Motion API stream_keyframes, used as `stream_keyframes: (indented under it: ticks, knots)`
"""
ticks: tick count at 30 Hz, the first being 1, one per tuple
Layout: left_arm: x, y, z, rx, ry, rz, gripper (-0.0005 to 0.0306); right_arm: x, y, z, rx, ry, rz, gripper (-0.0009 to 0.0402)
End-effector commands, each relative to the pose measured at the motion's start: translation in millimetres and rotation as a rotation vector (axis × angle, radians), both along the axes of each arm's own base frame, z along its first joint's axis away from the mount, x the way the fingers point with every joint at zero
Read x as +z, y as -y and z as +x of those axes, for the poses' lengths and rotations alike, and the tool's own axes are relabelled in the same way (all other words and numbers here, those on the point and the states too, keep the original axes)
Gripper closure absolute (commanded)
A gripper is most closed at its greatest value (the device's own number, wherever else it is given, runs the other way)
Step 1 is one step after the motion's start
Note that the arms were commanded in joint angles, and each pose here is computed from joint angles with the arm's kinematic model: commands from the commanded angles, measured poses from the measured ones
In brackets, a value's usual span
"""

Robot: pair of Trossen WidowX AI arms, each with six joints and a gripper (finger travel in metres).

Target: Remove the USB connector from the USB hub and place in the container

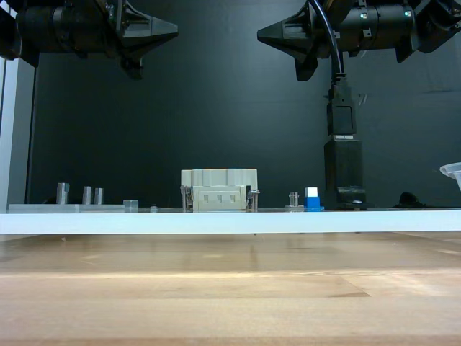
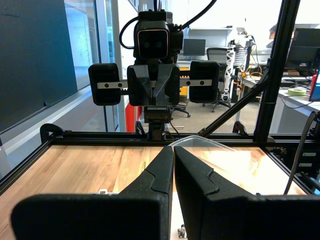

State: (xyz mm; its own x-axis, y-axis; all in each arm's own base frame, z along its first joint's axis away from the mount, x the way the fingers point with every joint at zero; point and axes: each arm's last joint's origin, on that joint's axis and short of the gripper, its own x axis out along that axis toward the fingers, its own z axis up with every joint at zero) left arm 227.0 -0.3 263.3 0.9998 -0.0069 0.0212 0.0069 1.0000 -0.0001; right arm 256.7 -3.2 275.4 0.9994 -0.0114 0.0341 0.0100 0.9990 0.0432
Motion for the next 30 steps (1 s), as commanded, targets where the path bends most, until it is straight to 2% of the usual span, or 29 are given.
stream_keyframes:
  ticks: [1, 12, 13, 15, 16, 26, 28, 30]
  knots:
    - [0.0, -0.2, 0, 0.0, 0.0, 0.0, 0.03, 0.4, -0.8, 0, 0.026, 0.002, 0.002, 0.0393]
    - [0.0, -0.2, 0, 0.001, 0.0, 0.0, 0.03, 0.4, -0.8, 0, 0.026, 0.002, 0.004, 0.0393]
    - [0.0, -0.1, 0, 0.0, 0.0, 0.0, 0.03, 0.8, -0.8, 0, 0.027, 0.003, 0.01, 0.0393]
    - [0.0, -0.1, 0, 0.0, 0.0, 0.0, 0.03, 3.3, -0.9, 1, 0.027, -0.012, 0.046, 0.0393]
    - [0.0, -0.1, 0, 0.0, 0.0, 0.0, 0.03, 5.1, -0.8, 3, 0.026, -0.037, 0.056, 0.0393]
    - [0.0, -0.1, 0, 0.0, 0.0, 0.0, 0.03, 32.8, -8.8, 7, 0.042, -0.351, 0.057, 0.0393]
    - [0.0, -0.1, 0, 0.0, 0.0, 0.0, 0.03, 38.1, -12.6, 5, 0.025, -0.411, 0.054, 0.0393]
    - [0.0, -0.2, 0, 0.0, 0.0, 0.0, 0.03, 44.3, -17.1, 3, -0.003, -0.471, 0.071, 0.0393]
